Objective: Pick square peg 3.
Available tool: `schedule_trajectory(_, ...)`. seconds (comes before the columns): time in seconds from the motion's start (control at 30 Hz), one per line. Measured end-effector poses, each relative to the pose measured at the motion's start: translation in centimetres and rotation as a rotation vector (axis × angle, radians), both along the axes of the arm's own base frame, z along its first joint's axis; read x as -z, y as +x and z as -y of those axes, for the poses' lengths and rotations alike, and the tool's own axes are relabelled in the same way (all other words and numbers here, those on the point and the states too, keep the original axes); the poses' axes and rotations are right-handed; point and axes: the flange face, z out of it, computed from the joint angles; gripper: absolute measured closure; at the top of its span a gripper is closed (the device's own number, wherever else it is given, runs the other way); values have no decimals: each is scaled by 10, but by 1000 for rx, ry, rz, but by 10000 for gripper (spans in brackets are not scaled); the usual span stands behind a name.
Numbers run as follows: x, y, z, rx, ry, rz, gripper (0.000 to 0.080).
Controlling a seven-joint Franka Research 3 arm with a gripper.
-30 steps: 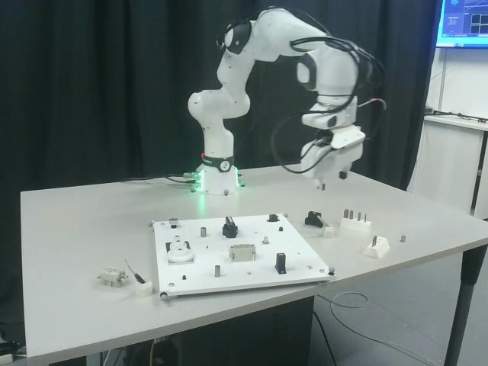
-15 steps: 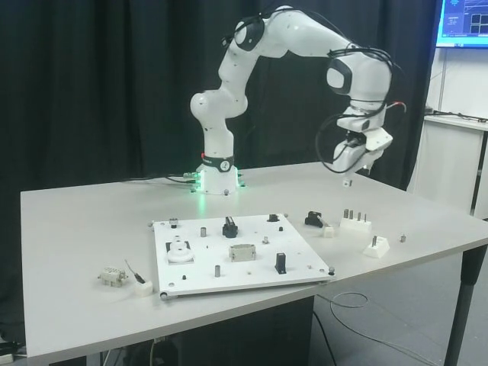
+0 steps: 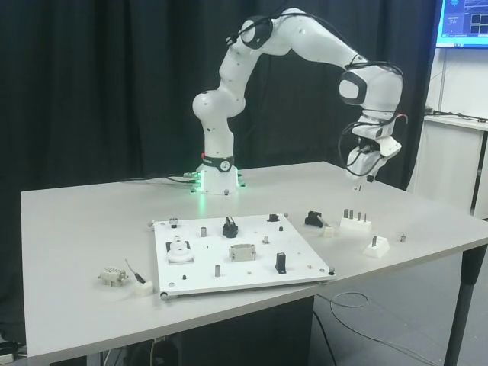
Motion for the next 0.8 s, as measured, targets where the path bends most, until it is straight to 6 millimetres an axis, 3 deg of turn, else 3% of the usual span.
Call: schedule_trajectory(0.8, 52, -54, -48, -60, -14, 10, 3)
